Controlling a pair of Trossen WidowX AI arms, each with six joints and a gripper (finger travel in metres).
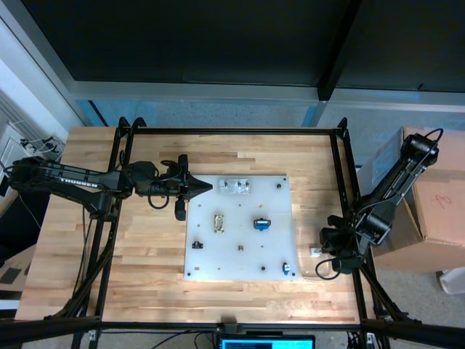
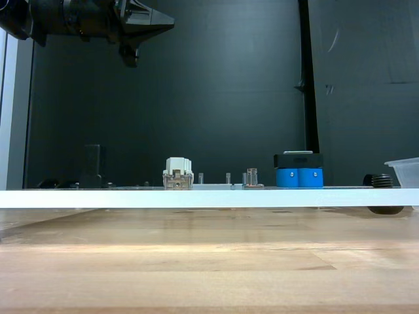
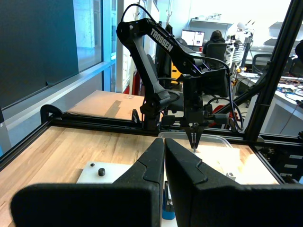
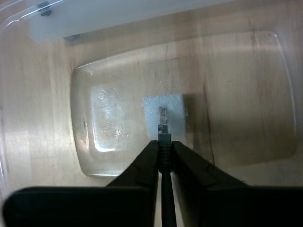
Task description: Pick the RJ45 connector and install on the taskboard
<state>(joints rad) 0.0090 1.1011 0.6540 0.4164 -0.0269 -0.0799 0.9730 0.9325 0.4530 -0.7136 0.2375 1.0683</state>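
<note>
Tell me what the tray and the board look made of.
Tray: clear glossy plastic, probably; the table shows through it. Board: matte white plastic, seemingly. Right pincer, shut on the plug, hangs over the tray; left pincer, shut, hovers above the board's left edge.

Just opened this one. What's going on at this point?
The right gripper is down in the clear tray to the right of the taskboard. It is shut on a small dark piece that looks like the RJ45 connector, just above a pale pad. The connector is not in a seat on the board. The left gripper hangs shut, high over the board's far left edge.
</note>
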